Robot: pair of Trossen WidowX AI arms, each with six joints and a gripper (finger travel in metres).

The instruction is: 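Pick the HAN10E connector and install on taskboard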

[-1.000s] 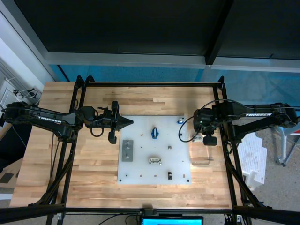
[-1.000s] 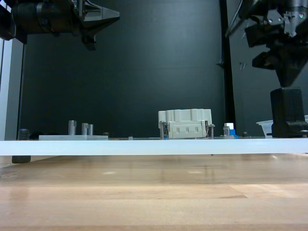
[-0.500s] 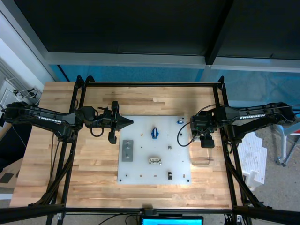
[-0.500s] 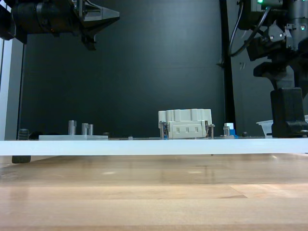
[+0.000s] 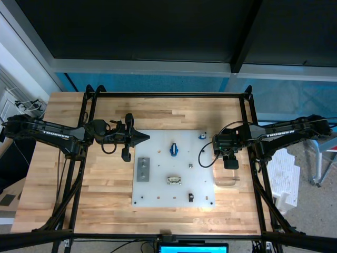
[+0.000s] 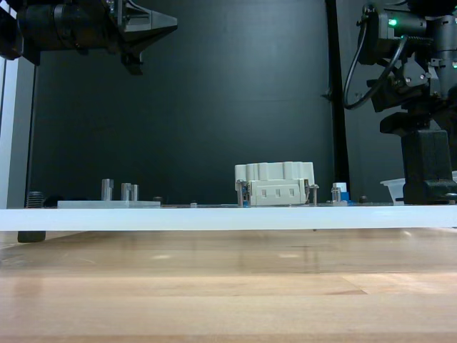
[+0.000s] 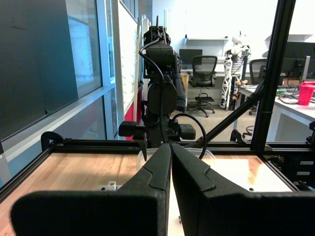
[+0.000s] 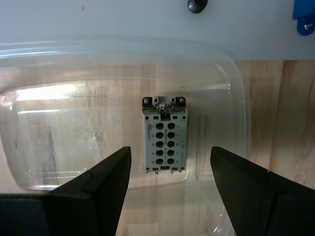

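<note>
The HAN10E connector point(image 8: 165, 136), a small pale block with two rows of dark pin holes, lies flat inside the clear plastic tray point(image 8: 59, 123). My right gripper point(image 8: 170, 162) hangs open right over it, one finger on each side and neither touching. From above, the right gripper point(image 5: 230, 161) covers the connector beside the right edge of the white taskboard point(image 5: 158, 196). My left gripper point(image 5: 143, 137) is shut and empty, held high over the board's left edge, its fingers point(image 7: 162, 162) pressed together.
The taskboard carries a blue part point(image 5: 174, 149), a grey metal block point(image 5: 143, 169), a beige housing point(image 5: 174, 181) and small fittings. The black frame rails point(image 5: 247, 137) run along the table's sides. The tray point(image 5: 227, 179) sits on the wood right of the board.
My right arm has shifted slightly left and lowered over the tray, hiding the connector in the high view. The left arm has not moved.
</note>
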